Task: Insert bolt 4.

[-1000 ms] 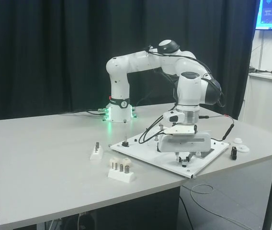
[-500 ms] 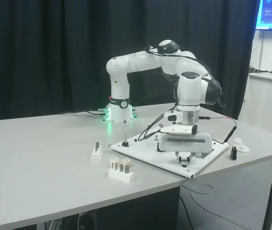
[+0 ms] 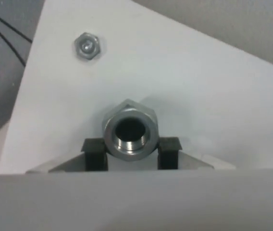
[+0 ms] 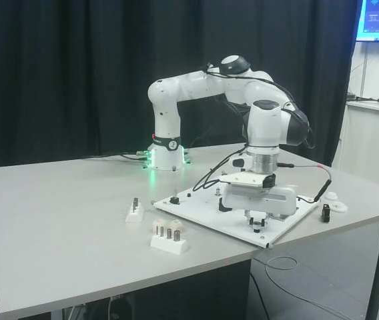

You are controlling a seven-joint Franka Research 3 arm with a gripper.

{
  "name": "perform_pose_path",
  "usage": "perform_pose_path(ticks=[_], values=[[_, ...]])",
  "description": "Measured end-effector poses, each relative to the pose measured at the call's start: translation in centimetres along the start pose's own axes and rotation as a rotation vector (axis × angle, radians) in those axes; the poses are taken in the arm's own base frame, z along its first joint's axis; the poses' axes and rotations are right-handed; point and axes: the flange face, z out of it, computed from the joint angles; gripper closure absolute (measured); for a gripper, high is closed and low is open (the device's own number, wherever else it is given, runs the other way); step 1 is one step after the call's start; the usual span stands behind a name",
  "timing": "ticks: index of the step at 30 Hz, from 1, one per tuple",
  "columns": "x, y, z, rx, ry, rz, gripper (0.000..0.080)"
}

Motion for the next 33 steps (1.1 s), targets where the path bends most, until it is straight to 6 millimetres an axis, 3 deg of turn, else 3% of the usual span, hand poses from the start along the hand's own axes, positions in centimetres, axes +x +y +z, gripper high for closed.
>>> perform_pose_path(ticks=[33], values=[[-0.31, -0.25, 0.00, 0.009, 0.001, 0.407, 0.0580]])
